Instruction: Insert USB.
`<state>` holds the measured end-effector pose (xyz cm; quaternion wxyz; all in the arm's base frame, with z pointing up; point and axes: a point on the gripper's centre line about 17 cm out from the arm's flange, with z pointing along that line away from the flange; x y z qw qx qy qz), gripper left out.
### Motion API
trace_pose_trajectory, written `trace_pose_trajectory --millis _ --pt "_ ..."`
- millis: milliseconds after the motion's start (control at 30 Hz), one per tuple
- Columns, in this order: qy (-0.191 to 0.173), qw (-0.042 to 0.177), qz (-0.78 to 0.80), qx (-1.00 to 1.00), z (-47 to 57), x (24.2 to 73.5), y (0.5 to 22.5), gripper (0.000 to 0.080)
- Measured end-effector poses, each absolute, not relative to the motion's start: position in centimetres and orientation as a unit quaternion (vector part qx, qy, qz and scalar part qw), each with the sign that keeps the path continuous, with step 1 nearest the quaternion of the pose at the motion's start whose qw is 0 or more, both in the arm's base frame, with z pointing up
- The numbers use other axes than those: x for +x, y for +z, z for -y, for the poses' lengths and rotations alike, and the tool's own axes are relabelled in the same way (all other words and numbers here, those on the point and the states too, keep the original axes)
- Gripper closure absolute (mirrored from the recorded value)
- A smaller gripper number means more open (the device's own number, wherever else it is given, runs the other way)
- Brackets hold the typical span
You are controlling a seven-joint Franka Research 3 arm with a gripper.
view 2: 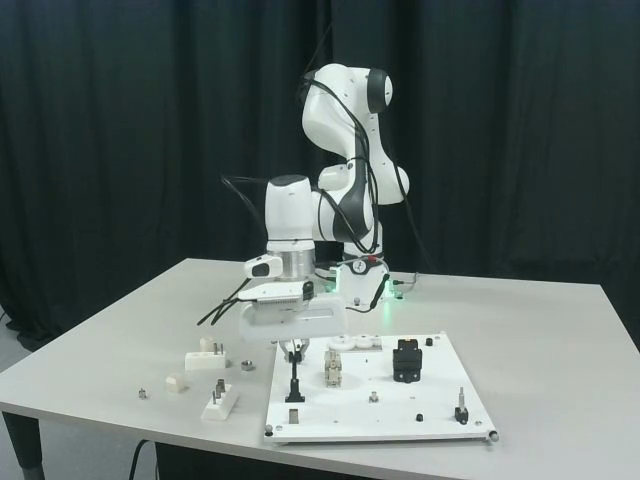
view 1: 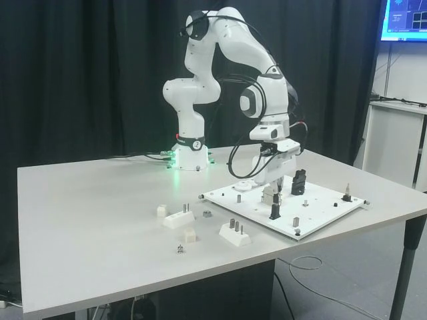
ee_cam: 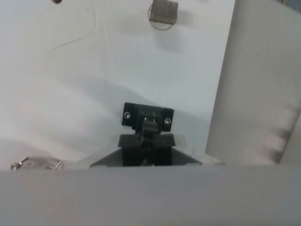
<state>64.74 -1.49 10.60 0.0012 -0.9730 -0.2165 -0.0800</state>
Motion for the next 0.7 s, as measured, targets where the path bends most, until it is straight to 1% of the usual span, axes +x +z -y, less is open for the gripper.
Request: trace_pose_trajectory --millis 700 --pt "-0.081 0.002 0.216 -0.973 1.33 64.75 10.58 0.0751"
